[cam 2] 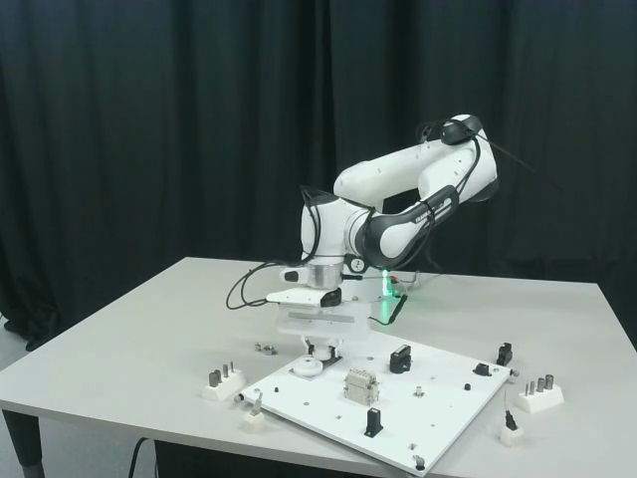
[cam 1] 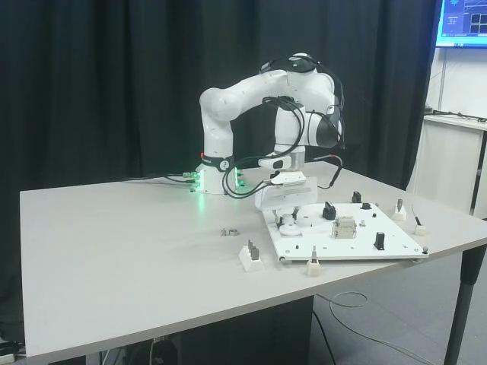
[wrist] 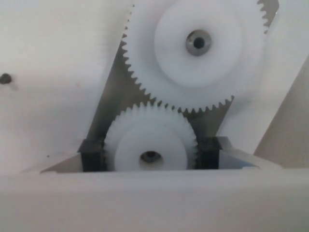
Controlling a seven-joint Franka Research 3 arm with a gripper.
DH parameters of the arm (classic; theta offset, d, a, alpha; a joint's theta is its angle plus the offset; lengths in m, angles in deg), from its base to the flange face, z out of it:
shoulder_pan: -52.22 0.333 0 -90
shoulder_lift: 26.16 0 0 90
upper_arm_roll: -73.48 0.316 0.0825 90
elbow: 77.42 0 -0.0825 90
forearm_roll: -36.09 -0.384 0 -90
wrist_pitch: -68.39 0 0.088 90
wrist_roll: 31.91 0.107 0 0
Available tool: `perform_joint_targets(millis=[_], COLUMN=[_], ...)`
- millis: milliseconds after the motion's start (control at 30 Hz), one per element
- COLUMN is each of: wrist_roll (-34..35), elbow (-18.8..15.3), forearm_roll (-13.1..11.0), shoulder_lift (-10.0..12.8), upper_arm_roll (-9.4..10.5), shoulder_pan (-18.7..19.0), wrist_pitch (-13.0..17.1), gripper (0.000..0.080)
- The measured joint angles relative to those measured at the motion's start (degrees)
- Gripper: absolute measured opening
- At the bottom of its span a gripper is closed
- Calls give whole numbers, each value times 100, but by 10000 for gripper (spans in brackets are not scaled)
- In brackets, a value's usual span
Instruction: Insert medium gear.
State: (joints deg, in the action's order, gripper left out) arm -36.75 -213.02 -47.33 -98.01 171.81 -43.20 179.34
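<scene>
Tool clamped on medium gear, low over the board next to the large gear.

Tool (wrist: 150,155) has its black fingers (wrist: 91,155) pinched on either side of the white medium gear (wrist: 150,140); its teeth sit right at the teeth of the large gear (wrist: 195,50), already on its shaft. Both are over the white assembly board (cam 1: 346,239) on the grey surface (cam 1: 114,251). Risk: tooth-on-tooth clash or bore off the peg jams the gear; pushing down then could tilt it or slip it in the grip.
</scene>
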Motion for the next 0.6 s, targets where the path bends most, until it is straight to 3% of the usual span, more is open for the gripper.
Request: perform_joint_targets(millis=[300,600], wrist_roll=[0,0], elbow=[2,27], forearm_roll=[36,20], shoulder_lift=[0,-2], upper_arm_roll=[-65,-7], shoulder_pan=[8,-40], wrist_pitch=[-79,-64], gripper=[399,399])
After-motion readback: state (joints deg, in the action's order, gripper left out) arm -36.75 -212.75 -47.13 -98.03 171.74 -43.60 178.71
